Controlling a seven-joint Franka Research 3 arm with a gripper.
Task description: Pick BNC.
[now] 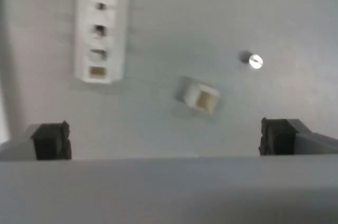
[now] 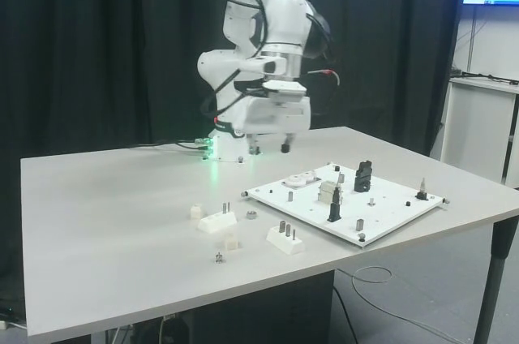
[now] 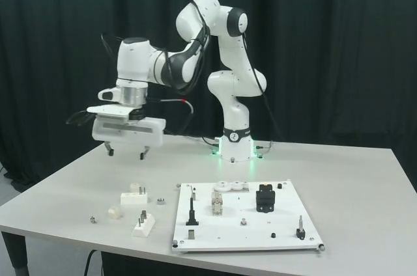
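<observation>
The BNC connector [image 1: 255, 61] is a small metal piece lying on the grey table near its front edge [image 2: 218, 258] [image 3: 93, 219]. A small white cube [image 1: 200, 97] [image 2: 232, 242] [image 3: 115, 211] lies close beside it. My gripper [image 1: 163, 138] [image 2: 270, 148] [image 3: 126, 153] hangs high above the table, well apart from the connector. It is open, its black fingertips [image 1: 50, 140] spread wide with nothing between them.
A white holder block with pins [image 1: 100, 34] [image 2: 217, 221] [image 3: 133, 196] and a second white block [image 2: 284, 238] [image 3: 144, 224] stand near the connector. A white board [image 2: 389, 214] [image 3: 287, 224] carrying several black and grey parts lies further along the table.
</observation>
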